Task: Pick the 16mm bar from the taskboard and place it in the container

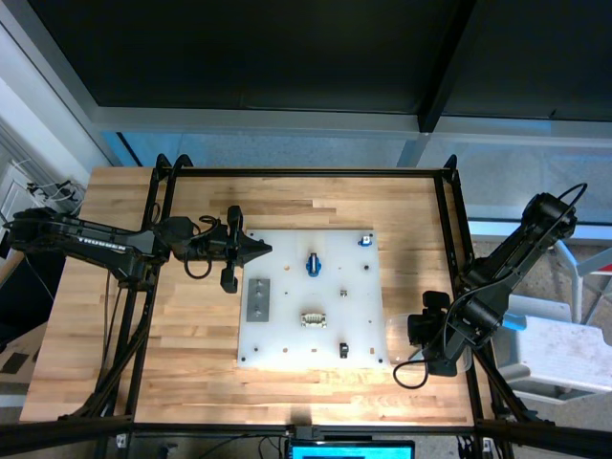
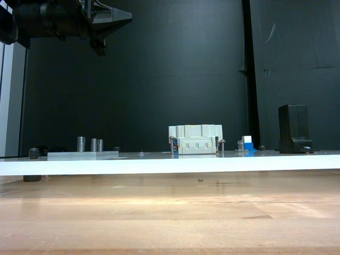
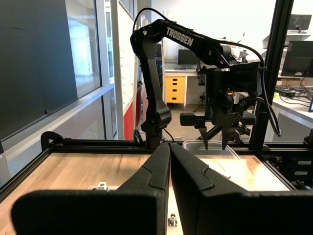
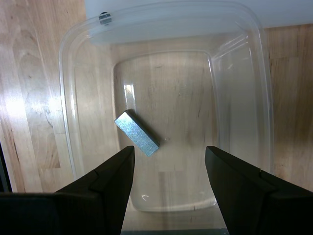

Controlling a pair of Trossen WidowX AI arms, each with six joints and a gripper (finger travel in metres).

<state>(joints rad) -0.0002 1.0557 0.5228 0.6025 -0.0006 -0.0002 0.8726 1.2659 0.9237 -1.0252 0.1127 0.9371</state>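
Right wrist view: bar [image 4: 137,132] lay in container [image 4: 240,93], right gripper [image 4: 168,157] released above it. Left gripper [image 1: 258,249] clenched, empty, high over taskboard [image 1: 287,330] edge. Best exit looked like a straight-up retract, clear of the rim.

High and low views share the board [image 1: 287,330], from above and level. The camera on the left gripper [image 3: 169,147] faces the right gripper [image 3: 214,145] over the tub [image 3: 190,143].

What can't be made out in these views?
- Right wrist view: bar in the container, below the open right gripper, shows no size marking.
- High view: right gripper covers most of the container; bar hidden.
- Low view: container and right gripper out of frame.
- Left wrist view: shut left gripper, above the taskboard's far-left corner, blocks most of it.
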